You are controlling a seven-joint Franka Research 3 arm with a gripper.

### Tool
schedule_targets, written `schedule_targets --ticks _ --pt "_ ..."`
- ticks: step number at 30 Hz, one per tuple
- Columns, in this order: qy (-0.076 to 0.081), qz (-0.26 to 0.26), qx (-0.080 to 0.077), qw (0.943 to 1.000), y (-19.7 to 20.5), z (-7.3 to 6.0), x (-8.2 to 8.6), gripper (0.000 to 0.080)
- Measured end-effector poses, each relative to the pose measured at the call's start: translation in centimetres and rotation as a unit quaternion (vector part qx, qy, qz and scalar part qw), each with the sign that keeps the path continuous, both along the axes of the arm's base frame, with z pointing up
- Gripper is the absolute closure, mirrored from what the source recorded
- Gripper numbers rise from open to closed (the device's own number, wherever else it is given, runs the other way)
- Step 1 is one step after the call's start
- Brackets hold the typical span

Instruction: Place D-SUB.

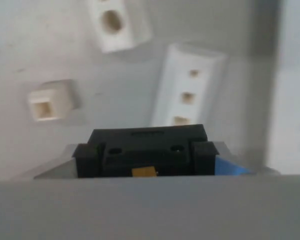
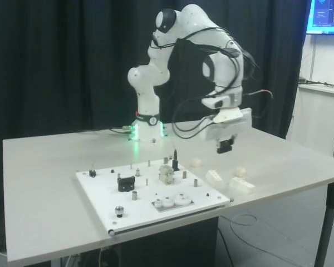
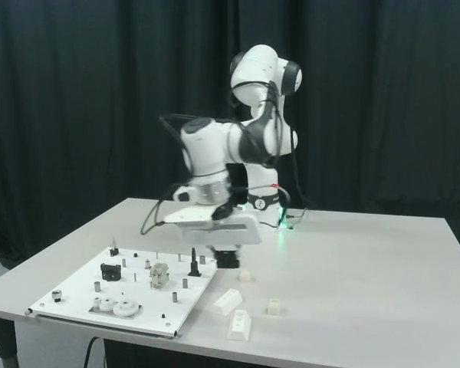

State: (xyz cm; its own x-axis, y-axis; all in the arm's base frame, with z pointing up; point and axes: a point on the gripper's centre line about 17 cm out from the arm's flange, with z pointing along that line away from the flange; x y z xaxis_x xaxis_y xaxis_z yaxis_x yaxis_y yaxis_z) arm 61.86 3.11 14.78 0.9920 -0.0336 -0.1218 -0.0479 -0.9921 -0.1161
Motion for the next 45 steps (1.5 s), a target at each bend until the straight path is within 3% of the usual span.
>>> schedule_targets --ticks 9,18,26,38,45 --pt "-0.002 -0.012 -0.015 0.9998 6.9 -0.9 -0.7 0.0417" --pt "-0.016 -0.010 -0.046 0.9987 12.1 -1.8 -1.5 0.0417" --pt "-0.019 -0.015 -0.066 0.9975 15.0 -2.6 -2.7 0.0417" --pt "-0.006 -0.022 -0.068 0.9974 17.8 -4.4 -4.9 0.0417" --pt "-0.006 -0.016 -0.066 0.9977 18.9 -5.3 -5.7 0.0417"
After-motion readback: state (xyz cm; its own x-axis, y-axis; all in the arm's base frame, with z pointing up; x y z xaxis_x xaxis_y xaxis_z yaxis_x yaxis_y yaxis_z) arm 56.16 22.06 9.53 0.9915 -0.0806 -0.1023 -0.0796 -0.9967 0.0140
